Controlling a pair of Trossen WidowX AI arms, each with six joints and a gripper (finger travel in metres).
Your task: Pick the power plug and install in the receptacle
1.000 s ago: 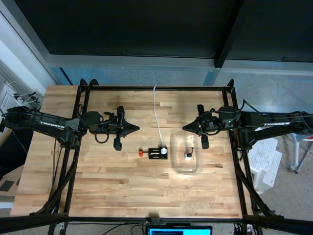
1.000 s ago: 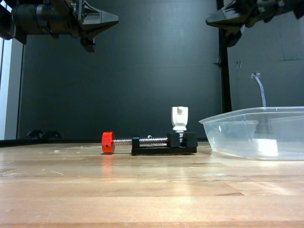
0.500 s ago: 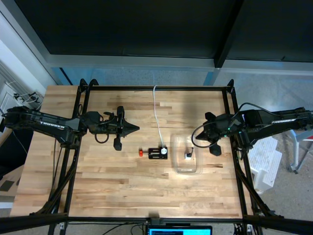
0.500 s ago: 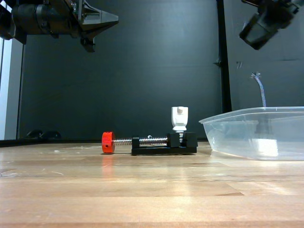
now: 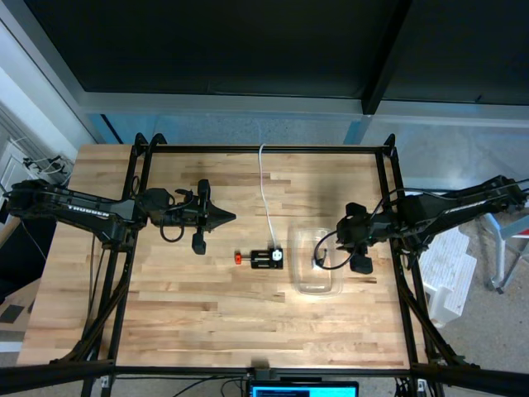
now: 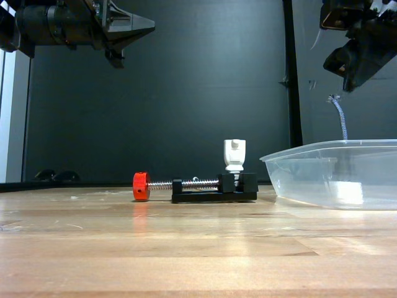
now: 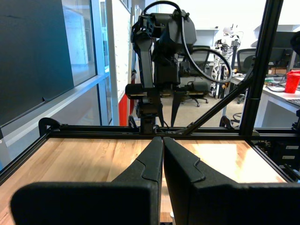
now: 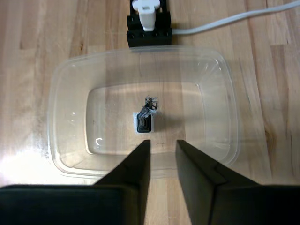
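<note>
Power plug [image 8: 144, 123] lies on the floor of the clear plastic tray [image 8: 65, 154], about in the middle, with a short braided wire curling from it. Nothing touches it. The right hand [image 8: 162, 143] hangs above the tray and looks straight down. Its two fingers are apart by a narrow gap and hold nothing. The plug shows just beyond the fingertips, so I think the hand is lining up to go down and grasp it.

The receptacle [image 5: 266, 258] stands on the table [image 5: 165, 314] just beside the tray, with the red knob [image 5: 238, 258] at its far end from the tray. Its white part stands up from the black block, probably so that the plug can be pushed in from above. The left hand [image 7: 162, 138] is high over the left side of the table, well apart from all this, with fingers pressed together and empty. It seems parked.
</note>
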